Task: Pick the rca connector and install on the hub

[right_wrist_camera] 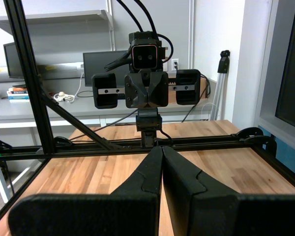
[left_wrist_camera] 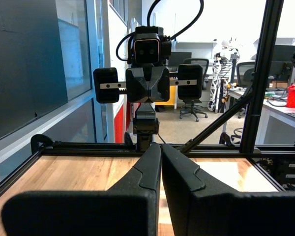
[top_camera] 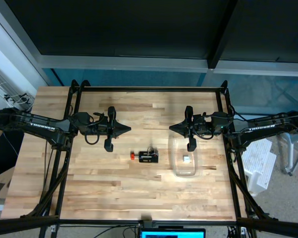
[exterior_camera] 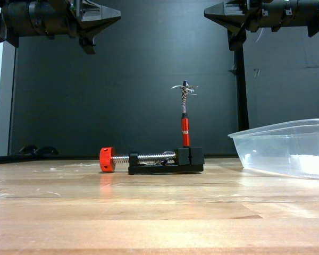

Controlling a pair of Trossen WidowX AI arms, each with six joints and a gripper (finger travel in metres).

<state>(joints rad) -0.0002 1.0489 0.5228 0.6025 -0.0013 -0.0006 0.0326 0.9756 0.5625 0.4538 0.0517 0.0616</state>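
The hub (top_camera: 149, 157) lies mid-table, a small black block with a red knob (exterior_camera: 107, 159) on a silvery screw. A red-sleeved rca connector (exterior_camera: 185, 132) with braided wire stands upright on the hub's block (exterior_camera: 189, 157). My left gripper (top_camera: 129, 129) hovers high above the table to the hub's left, fingers shut with nothing between them (left_wrist_camera: 161, 146). My right gripper (top_camera: 171, 128) hovers equally high to the right, also shut and empty (right_wrist_camera: 162, 147). Both tips point inward at each other, well clear of the hub.
A clear plastic tray (top_camera: 176, 169) sits right of the hub with a small white piece (top_camera: 187, 158) inside; its wall (exterior_camera: 276, 141) shows in the low view. Black frame rails (top_camera: 149, 89) border the wooden table.
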